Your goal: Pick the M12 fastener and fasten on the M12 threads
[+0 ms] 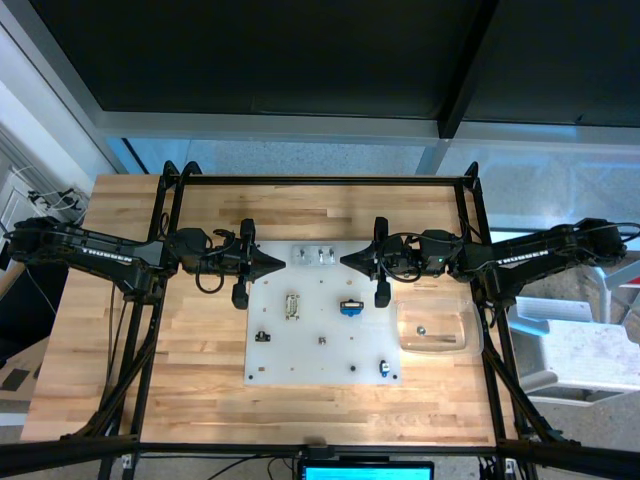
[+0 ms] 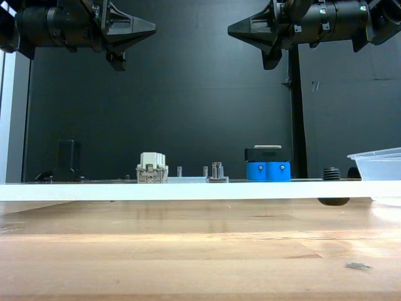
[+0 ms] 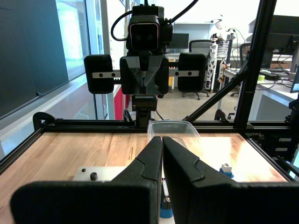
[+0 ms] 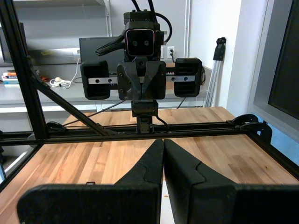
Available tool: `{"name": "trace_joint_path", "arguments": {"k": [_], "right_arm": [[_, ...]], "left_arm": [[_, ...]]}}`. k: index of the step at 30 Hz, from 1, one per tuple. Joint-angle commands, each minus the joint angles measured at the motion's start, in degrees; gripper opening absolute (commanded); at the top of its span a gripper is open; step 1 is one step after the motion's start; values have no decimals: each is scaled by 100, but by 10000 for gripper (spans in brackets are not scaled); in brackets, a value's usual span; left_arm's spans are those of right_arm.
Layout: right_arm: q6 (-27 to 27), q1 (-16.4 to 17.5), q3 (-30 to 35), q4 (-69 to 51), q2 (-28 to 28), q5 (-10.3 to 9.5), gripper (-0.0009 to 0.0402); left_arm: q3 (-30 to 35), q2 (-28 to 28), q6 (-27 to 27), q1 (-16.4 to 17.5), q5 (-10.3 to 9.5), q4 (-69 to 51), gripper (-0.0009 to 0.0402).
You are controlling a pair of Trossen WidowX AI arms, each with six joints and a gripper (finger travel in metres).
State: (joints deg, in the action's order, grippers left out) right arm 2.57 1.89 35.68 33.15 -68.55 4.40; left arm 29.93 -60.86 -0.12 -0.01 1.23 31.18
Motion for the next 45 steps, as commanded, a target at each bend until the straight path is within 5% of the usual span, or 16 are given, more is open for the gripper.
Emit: {"name": "trace_joint_path", "arguments": {"k": [1, 10, 14, 22, 30, 45], "right_arm": [[2, 13, 24, -199, 96, 9, 0], [22, 15, 24, -210, 96, 2, 0], [271, 17, 68, -466, 199, -149, 0], [85, 15, 977, -3300, 535, -166, 0], [-249, 42, 2022, -5998, 522, -398, 0], [-1051, 367, 2896, -9125, 507, -400, 0]], "left_arm": [[2, 0, 2, 0, 2, 2, 0], [2, 0, 2, 2, 2, 2, 0], [2, 0, 2, 0, 2, 2, 0], [2, 0, 2, 0, 2, 2, 0], [2, 0, 2, 2, 2, 4, 0], [2, 0, 2, 2, 2, 2, 0]]}}
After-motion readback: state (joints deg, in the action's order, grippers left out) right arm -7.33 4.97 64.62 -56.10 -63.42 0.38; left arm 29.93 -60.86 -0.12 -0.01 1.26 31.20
